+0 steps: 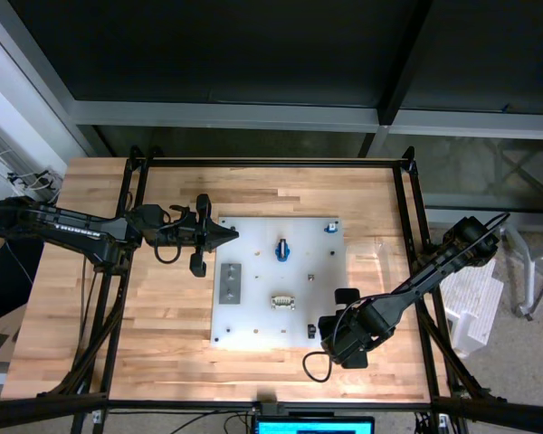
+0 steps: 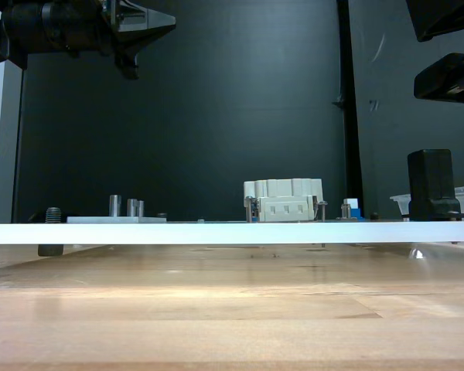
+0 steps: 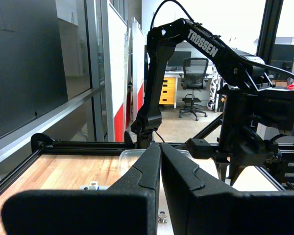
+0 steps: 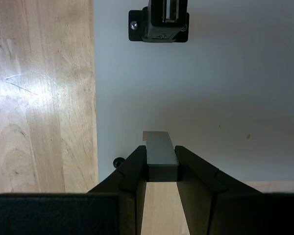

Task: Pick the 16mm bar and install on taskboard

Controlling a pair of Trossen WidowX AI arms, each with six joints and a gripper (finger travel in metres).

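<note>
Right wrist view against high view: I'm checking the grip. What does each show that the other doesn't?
Only right wrist: the bar clamped in the right gripper, over the board's edge. Only high: the left gripper, shut, above the board's far left corner; a grey block. Both: right gripper, board, black fixture.

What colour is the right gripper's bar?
Grey, clearest in the right wrist view. The right gripper holds the bar; the left gripper hangs shut above the board.
</note>
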